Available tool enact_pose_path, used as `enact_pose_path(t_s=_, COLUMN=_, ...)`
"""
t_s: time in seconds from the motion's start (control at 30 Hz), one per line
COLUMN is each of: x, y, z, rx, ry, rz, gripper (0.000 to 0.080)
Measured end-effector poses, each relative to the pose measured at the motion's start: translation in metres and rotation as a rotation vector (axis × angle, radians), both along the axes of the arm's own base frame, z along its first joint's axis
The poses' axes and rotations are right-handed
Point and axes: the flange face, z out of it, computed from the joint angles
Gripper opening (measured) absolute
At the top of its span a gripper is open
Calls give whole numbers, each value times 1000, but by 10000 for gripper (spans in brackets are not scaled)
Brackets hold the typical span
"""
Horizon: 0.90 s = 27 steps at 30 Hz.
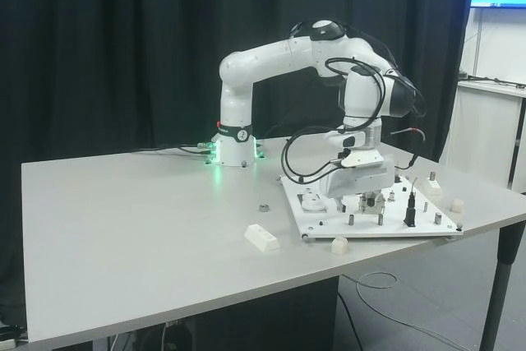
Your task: Pick round peg 4.
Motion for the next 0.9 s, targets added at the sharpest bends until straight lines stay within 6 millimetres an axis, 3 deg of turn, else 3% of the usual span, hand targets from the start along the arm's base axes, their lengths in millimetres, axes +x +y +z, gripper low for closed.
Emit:
enact_pose_path(t_s=0.1, x=1, y=2, z=2, rx=2, ry=-3, rz=-1, gripper=589)
enact_pose_path(t_s=0.13, x=1, y=2, z=3, rx=3, ry=-3, rz=-2, gripper=786)
enact_pose_path(t_s=0.57, x=0, y=17, z=22, rx=34, ry=8, rz=-28, gripper=799)
enact_pose_path(t_s=0.9, x=-3, y=54, z=44, rx=91, ry=54, rz=-74, gripper=800)
